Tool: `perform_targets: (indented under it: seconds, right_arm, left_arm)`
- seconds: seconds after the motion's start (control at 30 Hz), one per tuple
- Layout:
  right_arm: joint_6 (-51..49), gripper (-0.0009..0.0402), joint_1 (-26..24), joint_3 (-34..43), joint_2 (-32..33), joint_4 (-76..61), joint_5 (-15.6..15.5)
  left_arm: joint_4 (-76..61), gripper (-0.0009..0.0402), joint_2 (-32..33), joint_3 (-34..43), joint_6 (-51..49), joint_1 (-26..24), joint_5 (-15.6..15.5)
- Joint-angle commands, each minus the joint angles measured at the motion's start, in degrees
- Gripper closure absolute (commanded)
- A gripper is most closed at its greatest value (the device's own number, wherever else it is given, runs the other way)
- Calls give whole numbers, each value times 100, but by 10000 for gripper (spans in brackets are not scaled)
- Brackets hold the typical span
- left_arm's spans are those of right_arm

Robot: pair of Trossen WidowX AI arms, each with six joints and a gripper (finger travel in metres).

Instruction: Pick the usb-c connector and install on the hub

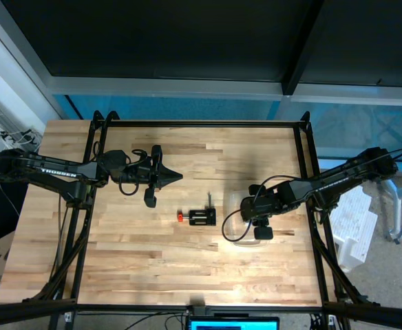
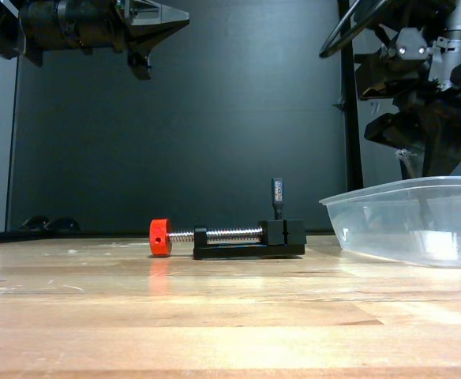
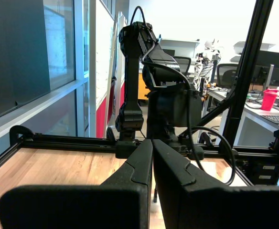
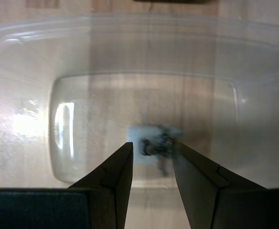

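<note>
The usb-c connector (image 4: 159,142), a small dark and white piece, lies blurred on the floor of a clear plastic tub (image 4: 130,47). My right gripper (image 4: 151,147) is open and points down into the tub, one finger on each side of the connector; I cannot tell if they touch it. In the high view the right gripper (image 1: 259,220) hangs over the tub (image 1: 232,234). The hub (image 2: 277,197) stands upright, clamped in a small black vise (image 2: 250,241) at mid-table. My left gripper (image 1: 177,177) is shut and empty, raised well left of the vise.
The vise has a red knob (image 2: 160,237) on its screw, pointing left. The tub (image 2: 388,213) sits just right of the vise (image 1: 201,217). A black frame (image 1: 304,158) surrounds the wooden table.
</note>
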Motion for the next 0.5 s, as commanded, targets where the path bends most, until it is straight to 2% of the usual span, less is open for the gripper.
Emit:
perform_targets:
  seconds: [0.03, 0.27, 0.33, 0.5]
  right_arm:
    - [15, 281, -17, -11, 7, -72, -94]
    - [24, 281, -20, -4, 13, -90, -184]
    - [13, 281, -22, 61, 107, -151, -269]
    - [-116, 281, -22, 302, 490, -374, -262]
  left_arm:
    - [-2, 393, 2, 0, 0, 2, 2]
    - [-2, 393, 2, 0, 0, 2, 2]
    - [0, 393, 2, 0, 2, 2, 2]
    - [-2, 393, 2, 0, 0, 2, 2]
